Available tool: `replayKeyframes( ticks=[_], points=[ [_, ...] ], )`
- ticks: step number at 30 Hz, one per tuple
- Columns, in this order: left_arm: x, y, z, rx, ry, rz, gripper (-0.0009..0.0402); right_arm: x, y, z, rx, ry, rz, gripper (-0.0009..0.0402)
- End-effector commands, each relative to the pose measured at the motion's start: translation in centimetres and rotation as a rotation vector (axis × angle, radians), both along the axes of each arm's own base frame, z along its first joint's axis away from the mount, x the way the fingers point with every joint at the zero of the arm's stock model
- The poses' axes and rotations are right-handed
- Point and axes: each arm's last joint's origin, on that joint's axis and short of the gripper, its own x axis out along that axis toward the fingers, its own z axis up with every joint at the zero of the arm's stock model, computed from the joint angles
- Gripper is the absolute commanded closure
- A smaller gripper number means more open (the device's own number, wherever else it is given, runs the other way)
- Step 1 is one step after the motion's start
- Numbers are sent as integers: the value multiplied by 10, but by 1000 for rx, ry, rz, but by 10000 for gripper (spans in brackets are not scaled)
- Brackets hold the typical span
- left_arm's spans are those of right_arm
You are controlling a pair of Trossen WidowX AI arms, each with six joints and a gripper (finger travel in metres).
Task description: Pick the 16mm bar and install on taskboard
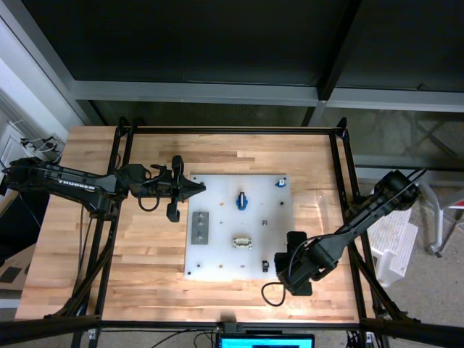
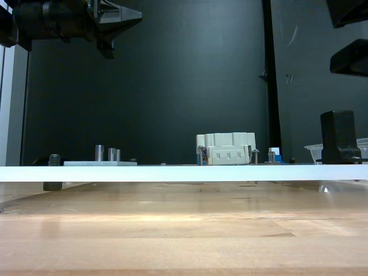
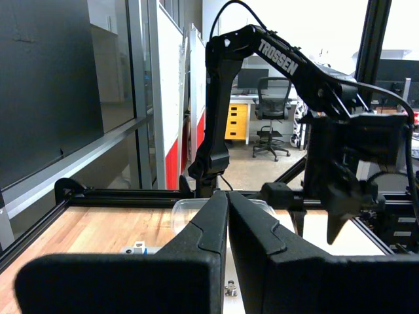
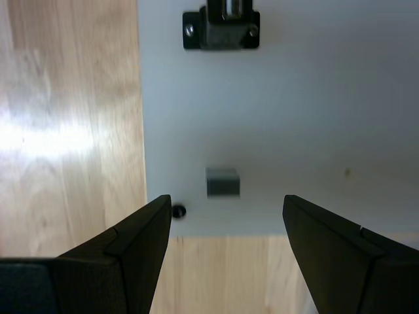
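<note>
Neither gripper holds a bar. My right gripper [image 1: 288,262] [image 4: 226,201] hangs open over the white taskboard's [image 1: 217,268] near right corner, nothing between its fingers. Below it lie a small grey block [image 4: 222,182] and a black mount [image 4: 220,29] [image 1: 265,265] with a shiny metal part in it; I cannot tell whether that part is the 16mm bar. My left gripper [image 1: 197,188] [image 3: 228,196] is shut and empty, raised well above the board's far left edge [image 2: 133,17]. In the low view the right gripper [image 2: 349,37] shows high at the right.
On the board stand a grey plate with short pegs [image 1: 199,227] [image 2: 106,155], a beige connector [image 1: 242,242] [image 2: 226,148] and a blue part [image 1: 241,201]. A black frame [image 1: 341,167] rings the wooden table. A clear tray [image 1: 395,239] sits off the right side.
</note>
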Motion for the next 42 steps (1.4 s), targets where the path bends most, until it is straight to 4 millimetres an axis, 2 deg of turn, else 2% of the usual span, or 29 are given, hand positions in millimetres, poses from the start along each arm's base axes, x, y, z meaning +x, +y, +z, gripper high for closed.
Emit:
replayKeyframes(
  ticks=[1,10,17,42],
  points=[
    [0,0,0,0,0,0,393,-5,-3,7,10,13,8,155],
    [0,0,0,0,0,0,393,-14,-9,25,51,-1,15,155],
    [0,0,0,0,0,0,393,-15,-10,27,56,-8,16,157],
    [0,0,0,0,0,0,393,-15,-10,28,58,-13,30,241]
  ],
)
